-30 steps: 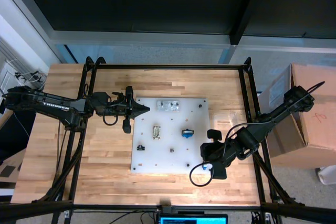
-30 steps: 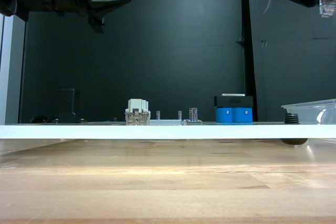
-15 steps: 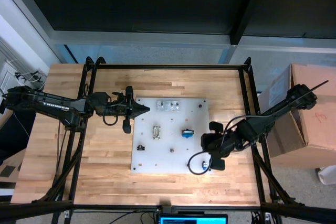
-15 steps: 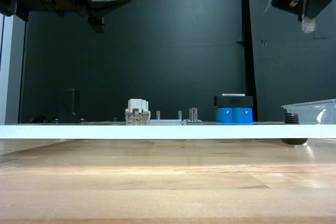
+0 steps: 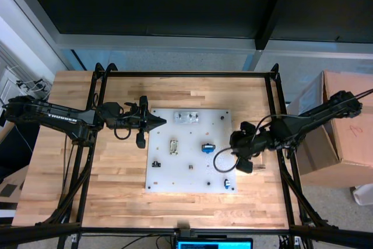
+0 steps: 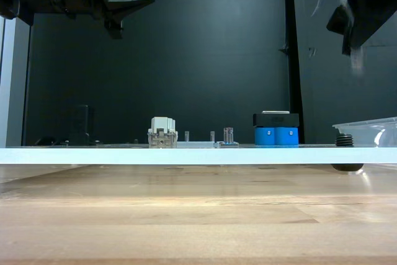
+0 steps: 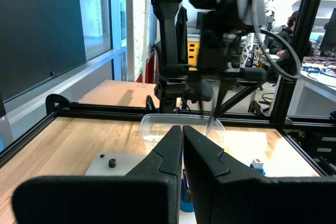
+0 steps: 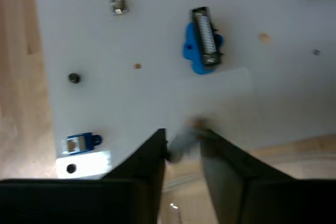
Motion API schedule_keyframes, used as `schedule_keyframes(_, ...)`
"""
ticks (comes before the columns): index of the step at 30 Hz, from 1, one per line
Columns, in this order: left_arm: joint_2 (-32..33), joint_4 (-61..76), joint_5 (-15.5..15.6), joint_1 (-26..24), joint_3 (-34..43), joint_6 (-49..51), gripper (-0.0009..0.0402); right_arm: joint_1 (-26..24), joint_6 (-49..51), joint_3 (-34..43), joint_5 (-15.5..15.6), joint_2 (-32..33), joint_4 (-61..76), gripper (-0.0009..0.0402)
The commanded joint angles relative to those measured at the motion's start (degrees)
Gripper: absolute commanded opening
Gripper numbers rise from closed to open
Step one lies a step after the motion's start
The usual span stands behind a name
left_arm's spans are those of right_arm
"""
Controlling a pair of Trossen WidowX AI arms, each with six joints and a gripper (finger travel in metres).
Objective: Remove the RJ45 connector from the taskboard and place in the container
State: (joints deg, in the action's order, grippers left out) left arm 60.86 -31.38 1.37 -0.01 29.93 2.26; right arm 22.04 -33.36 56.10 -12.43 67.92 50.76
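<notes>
The right gripper (image 5: 245, 164) is closed on the RJ45 connector (image 8: 182, 141), a small pale piece pinched between its fingers (image 8: 147, 166). We see the connector held high in the air, clear of its blue seat (image 5: 227, 183). It hangs over the right edge of the taskboard (image 5: 175, 173), near the container (image 6: 366, 130).

We judge the part to be light and stiff. Its plastic faces are probably smooth and so liable to slip. We expect any thin latch tab to be fragile. We therefore recommend gripping the flat side walls of the body, not the tab, with moderate force.

The left gripper (image 5: 162, 122) has its fingers pressed together on nothing. It hovers high over the left edge of the taskboard.
</notes>
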Motion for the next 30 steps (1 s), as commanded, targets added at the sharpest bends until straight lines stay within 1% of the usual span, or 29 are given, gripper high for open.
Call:
schedule_keyframes(1, 0.0, 0.0, 0.0, 0.0, 0.0, 0.0, 0.0, -1.7, 0.9, -1.9, 0.0, -2.5, 0.0, 0.0167)
schedule_keyframes(6, 0.0, 0.0, 0.0, 0.0, 0.0, 0.0, 0.0, -3.6, 1.9, -4.8, 0.0, -7.2, 0.3, 0.0224)
schedule_keyframes(10, 0.0, 0.0, 0.0, 0.0, 0.0, 0.0, 0.0, -3.8, 1.9, -5.5, 0.0, -10.6, 3.1, 0.0246)
schedule_keyframes(14, 0.0, 0.0, 0.0, 0.0, 0.0, 0.0, 0.0, -3.8, 1.9, -5.8, 0.0, -13.2, 5.8, 0.0247)
schedule_keyframes(19, 0.0, 0.0, 0.0, 0.0, 0.0, 0.0, 0.0, -3.8, 1.9, -6.9, 0.0, -15.1, 6.6, 0.0247)
schedule_keyframes(26, 0.0, 0.0, 0.0, 0.0, 0.0, 0.0, 0.0, -3.5, 1.9, -7.3, 0.5, -15.0, 6.6, 0.0247)
schedule_keyframes(28, 0.0, 0.0, 0.0, 0.0, 0.0, 0.0, 0.0, -2.4, 1.6, -7.2, 1.1, -14.5, 6.4, 0.0247)
schedule_keyframes(30, 0.0, 0.0, 0.0, 0.0, 0.0, 0.0, 0.0, 0.1, 1.2, -7.2, 2.2, -13.4, 5.8, 0.0247)
